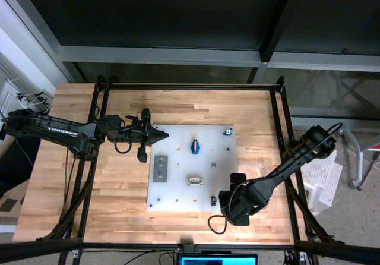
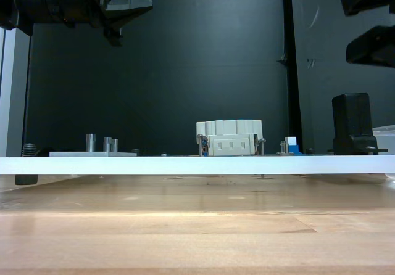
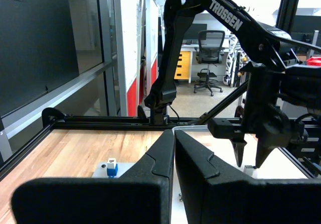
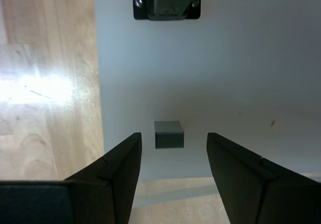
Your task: Pick the 16mm bar and install on taskboard
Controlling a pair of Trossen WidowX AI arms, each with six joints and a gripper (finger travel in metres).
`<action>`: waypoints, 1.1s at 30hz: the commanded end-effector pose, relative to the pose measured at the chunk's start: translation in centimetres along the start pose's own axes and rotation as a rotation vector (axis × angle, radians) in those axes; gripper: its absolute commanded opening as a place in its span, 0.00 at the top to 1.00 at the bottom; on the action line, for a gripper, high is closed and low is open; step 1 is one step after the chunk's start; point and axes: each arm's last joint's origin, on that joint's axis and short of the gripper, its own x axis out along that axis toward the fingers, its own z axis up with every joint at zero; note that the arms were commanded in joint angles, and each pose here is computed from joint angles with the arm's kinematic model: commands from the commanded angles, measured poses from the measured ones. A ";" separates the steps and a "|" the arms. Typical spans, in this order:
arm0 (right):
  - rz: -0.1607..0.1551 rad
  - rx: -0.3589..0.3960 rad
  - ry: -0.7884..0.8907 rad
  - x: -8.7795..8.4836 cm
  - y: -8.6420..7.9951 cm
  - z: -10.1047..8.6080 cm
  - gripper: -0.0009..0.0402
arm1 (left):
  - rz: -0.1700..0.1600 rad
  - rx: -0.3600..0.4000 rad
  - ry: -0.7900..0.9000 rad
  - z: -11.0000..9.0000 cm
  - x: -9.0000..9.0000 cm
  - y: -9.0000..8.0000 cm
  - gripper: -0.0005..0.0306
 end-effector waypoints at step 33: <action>0.073 -0.036 -0.263 -7.1 -6.1 2.0 0.74 | 0.000 0.000 0.000 0.0 0.0 0.0 0.98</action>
